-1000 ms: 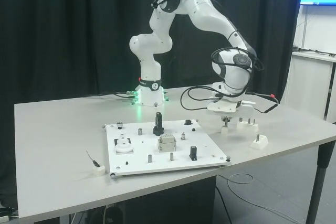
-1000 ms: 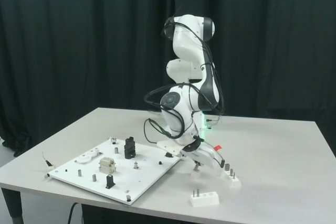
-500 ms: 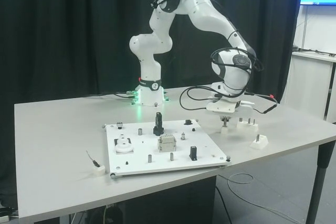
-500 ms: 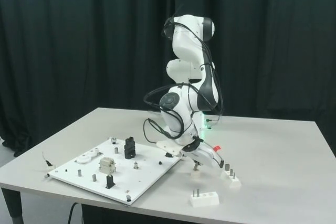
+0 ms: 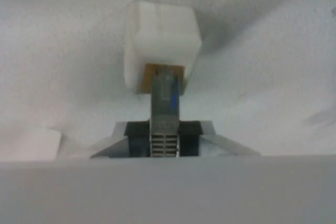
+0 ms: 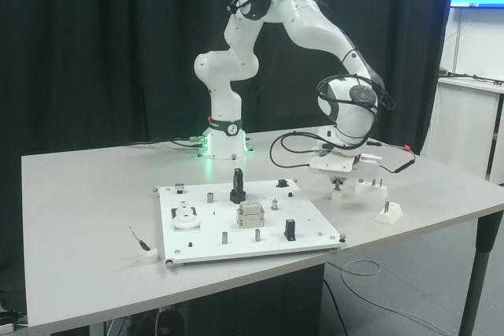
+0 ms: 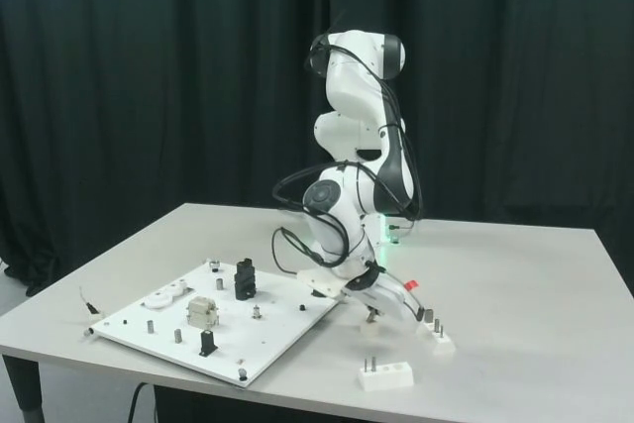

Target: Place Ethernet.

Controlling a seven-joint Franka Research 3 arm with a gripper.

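The grey table (image 6: pixel 87 194) carries the white arm (image 6: pixel 307 29), bolted at the back behind the white board (image 6: pixel 206 240), which lies near the front edge. Over the last second the arm's wrist has turned slightly and lifted a little beside the board, on the side away from the loose plug (image 6: pixel 146 256); the gripper (image 6: pixel 338 182) has barely shifted. That suggests the plug is just clear of its holder, with the carry to the board still to come.

In the wrist view the jaws stand narrow, clamped on the Ethernet plug (image 5: pixel 165 109), whose tip hangs over a white block (image 5: pixel 162 39) on the table. Whether tip and block touch cannot be told.

Beside the board, past the gripper, stand two more white holders, one (image 6: pixel 371 188) near the gripper and one (image 6: pixel 389 212) close to the table's front edge. Between gripper and board the table lies bare. On the board itself, black fixtures (image 6: pixel 237 186) and short pegs (image 6: pixel 212 197) crowd the middle, so the approach likely wants height.
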